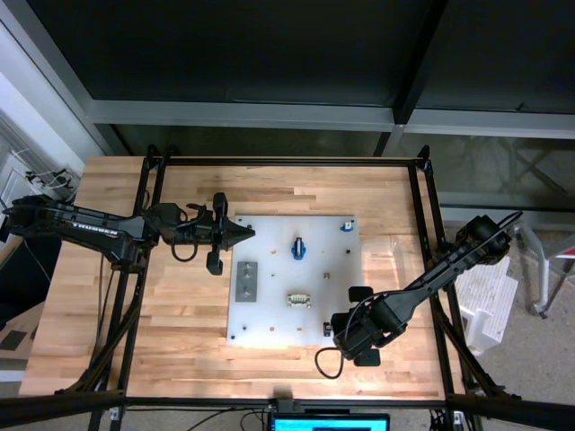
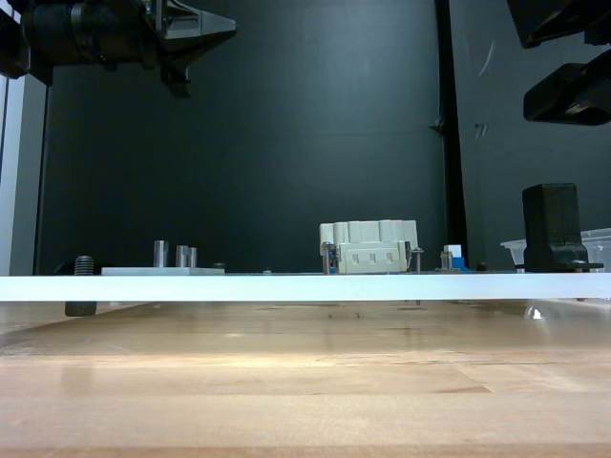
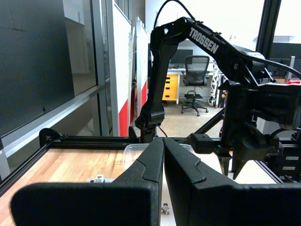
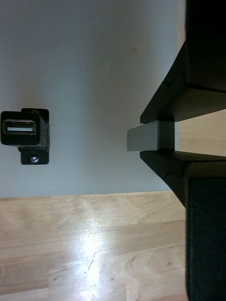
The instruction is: Pick the 16mm bar and install on taskboard
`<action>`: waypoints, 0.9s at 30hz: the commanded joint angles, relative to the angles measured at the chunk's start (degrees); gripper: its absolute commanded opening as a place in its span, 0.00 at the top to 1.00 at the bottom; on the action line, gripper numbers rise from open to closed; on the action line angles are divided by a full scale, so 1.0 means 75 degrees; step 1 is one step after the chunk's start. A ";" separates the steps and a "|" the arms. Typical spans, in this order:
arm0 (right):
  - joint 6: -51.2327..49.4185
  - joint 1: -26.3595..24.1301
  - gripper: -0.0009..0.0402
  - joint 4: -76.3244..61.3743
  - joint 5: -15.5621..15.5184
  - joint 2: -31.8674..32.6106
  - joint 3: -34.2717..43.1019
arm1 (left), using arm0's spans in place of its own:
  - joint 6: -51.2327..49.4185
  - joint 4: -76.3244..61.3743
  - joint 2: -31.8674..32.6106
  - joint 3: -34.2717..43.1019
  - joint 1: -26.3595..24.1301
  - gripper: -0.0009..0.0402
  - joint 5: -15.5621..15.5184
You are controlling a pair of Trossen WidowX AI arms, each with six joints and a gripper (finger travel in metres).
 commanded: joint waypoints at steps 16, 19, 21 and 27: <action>0.0006 0.0020 0.97 0.0050 0.0131 0.0000 -0.0038 | 0.0003 0.0000 0.0000 0.0000 0.0000 0.98 0.0003; 0.0009 0.0026 0.97 0.0026 0.0128 0.0000 -0.0038 | 0.0003 0.0000 0.0000 0.0000 0.0000 0.98 0.0003; 0.0012 0.0029 0.97 -0.0003 0.0117 0.0000 -0.0038 | 0.0003 0.0000 0.0000 0.0000 0.0003 0.98 0.0000; 0.0035 0.0041 0.97 -0.0017 0.0105 -0.0003 -0.0035 | 0.0003 0.0000 0.0000 0.0000 0.0003 0.98 0.0003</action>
